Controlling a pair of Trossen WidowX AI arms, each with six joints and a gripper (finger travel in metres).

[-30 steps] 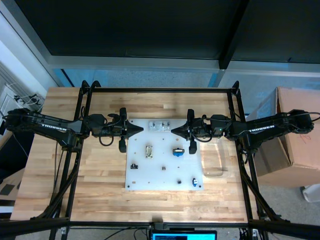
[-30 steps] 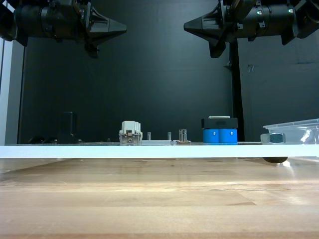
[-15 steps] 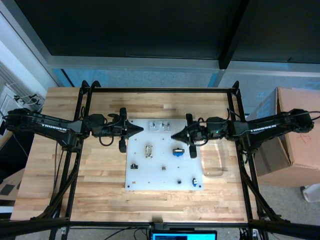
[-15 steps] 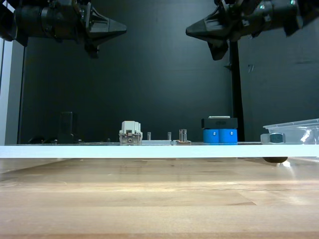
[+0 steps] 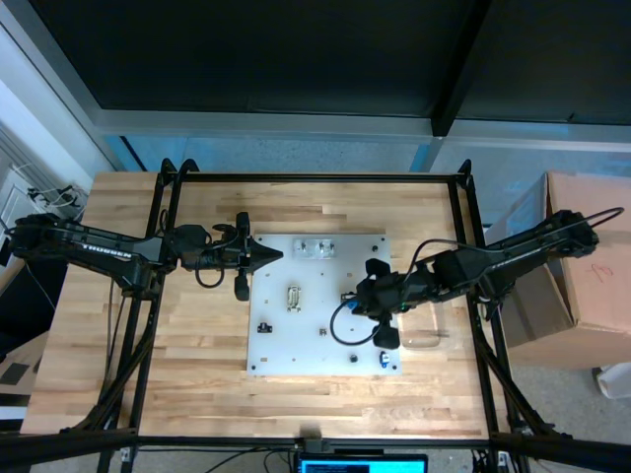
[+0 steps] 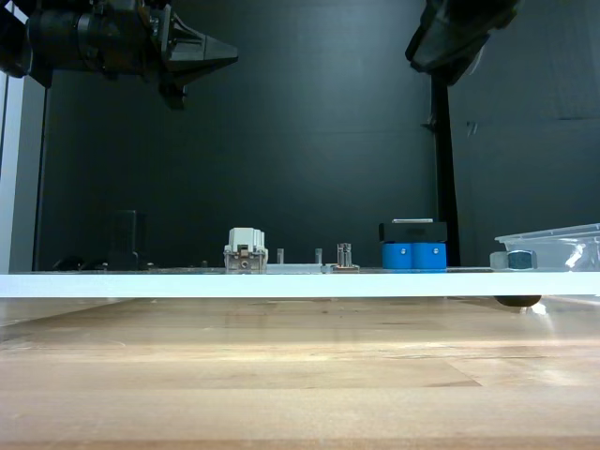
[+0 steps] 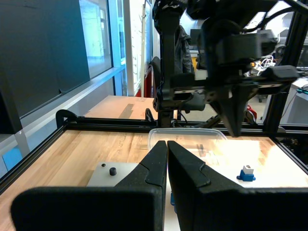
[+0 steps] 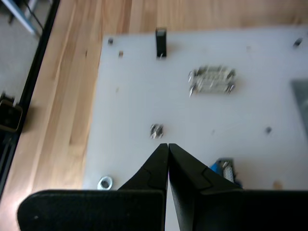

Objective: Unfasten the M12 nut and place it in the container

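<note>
One nut (image 6: 513, 260) on stud, right gripper (image 8: 168, 144) aloft, left gripper (image 7: 167, 142) farther

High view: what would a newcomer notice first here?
The right gripper, shut, hangs tipped down over the white board, right of centre, while the left gripper, also shut, hovers level over its far left corner. The silver nut sits on its stud at the near right edge, outside the clear container.

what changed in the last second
The right end effector, shut, swung nearer, from the white board's far part to above its middle right, tilting down. The left end effector stayed shut, high over the board's left edge; the small silver nut stayed on its stud.
</note>
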